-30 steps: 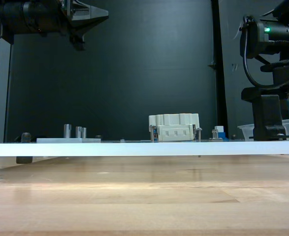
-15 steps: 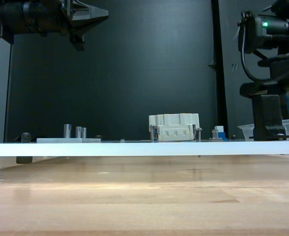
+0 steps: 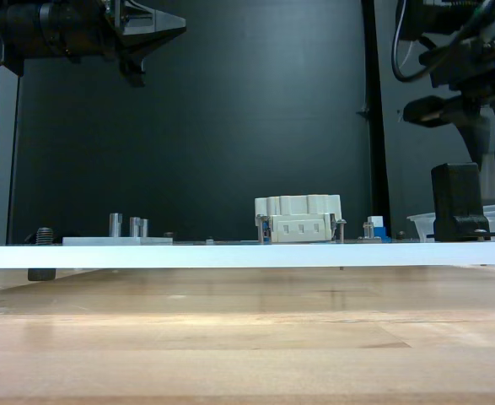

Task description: Pick the 16mm bar and install on taskboard

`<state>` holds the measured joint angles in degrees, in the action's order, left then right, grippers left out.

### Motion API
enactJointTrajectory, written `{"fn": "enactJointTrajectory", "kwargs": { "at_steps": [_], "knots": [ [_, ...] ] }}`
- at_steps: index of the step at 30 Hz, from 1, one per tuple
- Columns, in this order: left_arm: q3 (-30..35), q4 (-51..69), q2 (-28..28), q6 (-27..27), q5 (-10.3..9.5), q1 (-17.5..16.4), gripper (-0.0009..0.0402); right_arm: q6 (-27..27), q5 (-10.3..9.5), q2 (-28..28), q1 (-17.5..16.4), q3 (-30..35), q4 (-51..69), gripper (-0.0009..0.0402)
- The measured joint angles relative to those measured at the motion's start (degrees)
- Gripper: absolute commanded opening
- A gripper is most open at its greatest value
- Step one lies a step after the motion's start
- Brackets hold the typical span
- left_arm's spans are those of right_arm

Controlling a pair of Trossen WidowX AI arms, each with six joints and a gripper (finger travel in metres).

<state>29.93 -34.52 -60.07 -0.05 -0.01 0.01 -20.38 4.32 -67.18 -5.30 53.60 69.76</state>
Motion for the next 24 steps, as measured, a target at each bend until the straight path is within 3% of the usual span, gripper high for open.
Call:
{"fn": "enactJointTrajectory", "kwargs": {
  "at_steps": [13, 19, 24],
  "knots": [
    [0.02, 0.00, 0.00, 0.00, 0.00, 0.00, 0.0000, 7.52, 0.00, 0.00, -0.31, 5.25, 5.73, 0.0002],
    [0.02, 0.00, 0.00, 0.00, 0.00, 0.00, 0.0000, 20.37, 0.13, -1.16, -1.27, 5.40, 5.05, 0.0002],
    [0.02, 0.00, 0.00, 0.00, 0.00, 0.00, 0.0000, 27.65, 0.00, -3.72, -4.20, 8.41, 5.09, 0.0002]
  ]
}}
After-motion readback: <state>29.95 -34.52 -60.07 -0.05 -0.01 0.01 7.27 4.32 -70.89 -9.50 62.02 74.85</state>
